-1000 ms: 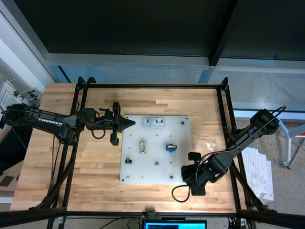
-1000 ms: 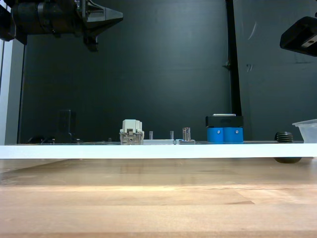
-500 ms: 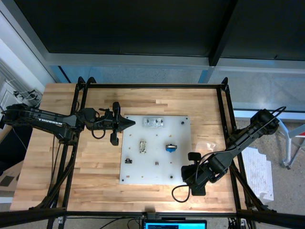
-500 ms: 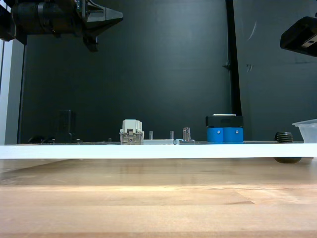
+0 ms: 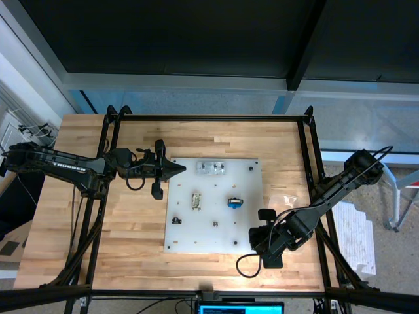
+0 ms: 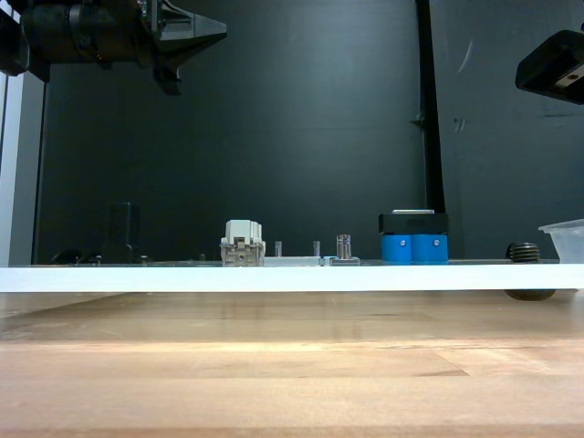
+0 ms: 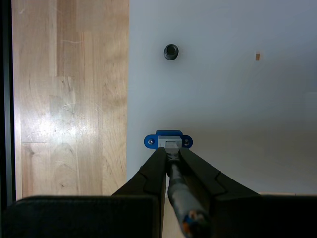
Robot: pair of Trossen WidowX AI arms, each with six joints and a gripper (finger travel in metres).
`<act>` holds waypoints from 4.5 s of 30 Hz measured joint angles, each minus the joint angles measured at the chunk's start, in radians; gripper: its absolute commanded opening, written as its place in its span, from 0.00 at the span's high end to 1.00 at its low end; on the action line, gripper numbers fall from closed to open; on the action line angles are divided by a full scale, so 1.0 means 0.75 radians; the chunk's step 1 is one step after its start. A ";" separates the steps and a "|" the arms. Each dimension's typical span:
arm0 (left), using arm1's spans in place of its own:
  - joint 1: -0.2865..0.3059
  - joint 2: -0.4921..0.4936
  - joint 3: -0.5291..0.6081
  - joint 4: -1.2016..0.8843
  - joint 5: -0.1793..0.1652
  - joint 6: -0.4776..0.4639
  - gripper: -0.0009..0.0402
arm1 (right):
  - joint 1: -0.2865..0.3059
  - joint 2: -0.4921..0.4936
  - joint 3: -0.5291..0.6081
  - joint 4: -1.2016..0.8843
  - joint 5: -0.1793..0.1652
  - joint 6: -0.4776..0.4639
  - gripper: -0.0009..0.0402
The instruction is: Pick the RJ45 connector and install on taskboard
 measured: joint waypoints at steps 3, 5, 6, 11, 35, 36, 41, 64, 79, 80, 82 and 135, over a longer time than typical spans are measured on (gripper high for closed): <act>0.000 0.000 0.000 -0.001 0.000 0.000 0.98 | 0.002 0.000 -0.010 0.010 0.000 0.000 0.98; 0.000 0.000 0.001 0.000 0.001 0.000 0.98 | 0.002 0.000 -0.016 0.016 0.001 -0.001 0.98; 0.000 0.000 0.000 0.000 0.001 0.000 0.98 | 0.002 0.000 -0.020 0.020 0.000 -0.001 0.98; 0.000 0.000 0.001 0.000 0.001 0.000 0.98 | 0.002 0.000 -0.030 0.030 0.001 -0.005 0.98; 0.000 0.000 0.001 0.000 0.001 0.000 0.98 | 0.002 0.040 -0.047 0.066 -0.009 -0.024 0.98; 0.000 0.000 0.000 0.000 0.001 0.000 0.98 | 0.002 0.040 -0.047 0.067 -0.010 -0.023 0.98; 0.000 0.000 0.000 0.000 0.000 0.000 0.98 | 0.002 0.040 -0.049 0.073 -0.013 -0.023 0.94; 0.000 0.000 0.000 0.000 0.001 0.000 0.98 | 0.002 -0.042 -0.041 0.033 0.001 -0.019 0.63; 0.000 0.000 0.001 0.000 0.000 0.000 0.98 | 0.002 -0.152 -0.039 -0.011 0.002 -0.010 0.56; 0.000 0.000 0.000 0.000 0.000 0.000 0.98 | 0.002 -0.152 -0.038 -0.013 0.002 -0.010 0.56; 0.000 0.000 0.000 -0.001 0.000 0.000 0.98 | 0.002 -0.153 -0.038 -0.013 0.002 -0.010 0.56; 0.000 0.000 0.001 0.000 0.000 0.000 0.98 | -0.940 -0.600 -0.158 0.500 -0.155 -0.798 0.98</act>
